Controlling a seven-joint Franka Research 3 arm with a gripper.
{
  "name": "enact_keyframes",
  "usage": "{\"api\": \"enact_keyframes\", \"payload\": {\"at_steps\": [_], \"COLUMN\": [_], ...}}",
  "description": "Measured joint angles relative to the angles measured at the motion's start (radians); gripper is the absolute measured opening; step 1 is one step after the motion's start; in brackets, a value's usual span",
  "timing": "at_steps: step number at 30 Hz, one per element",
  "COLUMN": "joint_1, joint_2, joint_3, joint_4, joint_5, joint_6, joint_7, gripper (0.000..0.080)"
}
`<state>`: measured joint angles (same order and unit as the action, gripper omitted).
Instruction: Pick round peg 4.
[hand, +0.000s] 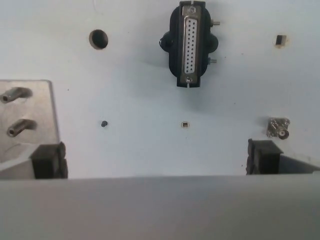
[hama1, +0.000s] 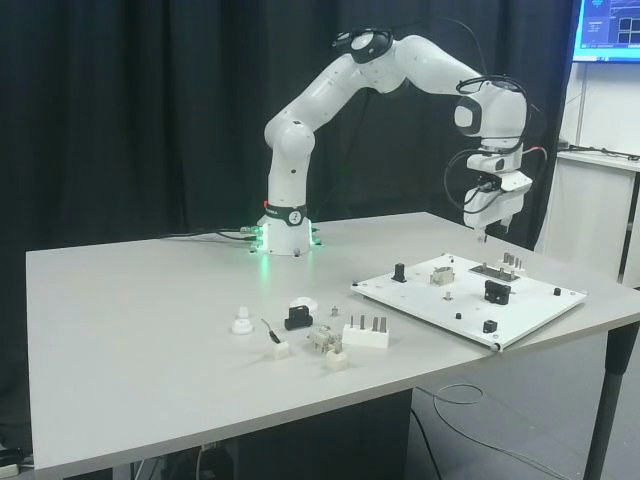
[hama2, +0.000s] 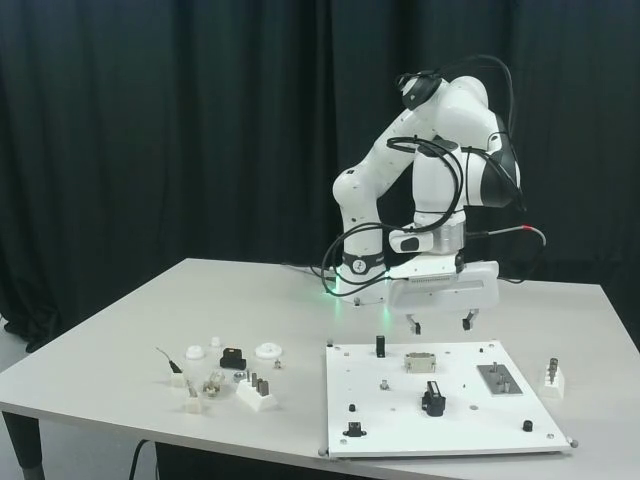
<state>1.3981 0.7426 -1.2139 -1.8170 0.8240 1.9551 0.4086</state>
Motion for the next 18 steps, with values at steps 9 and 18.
{"api": "enact_keyframes", "payload": {"at_steps": [9,18], "joint_1": [0.0,0.0], "joint_2": [0.003,0.008], "joint_3": [0.001,0.003], "joint_4": [0.0,0.001], "joint_5": [-0.001,-0.001], "joint_6": [0.005,0.011], "joint_7": [0.0,0.0], "gripper": [0.08,0.08]}}
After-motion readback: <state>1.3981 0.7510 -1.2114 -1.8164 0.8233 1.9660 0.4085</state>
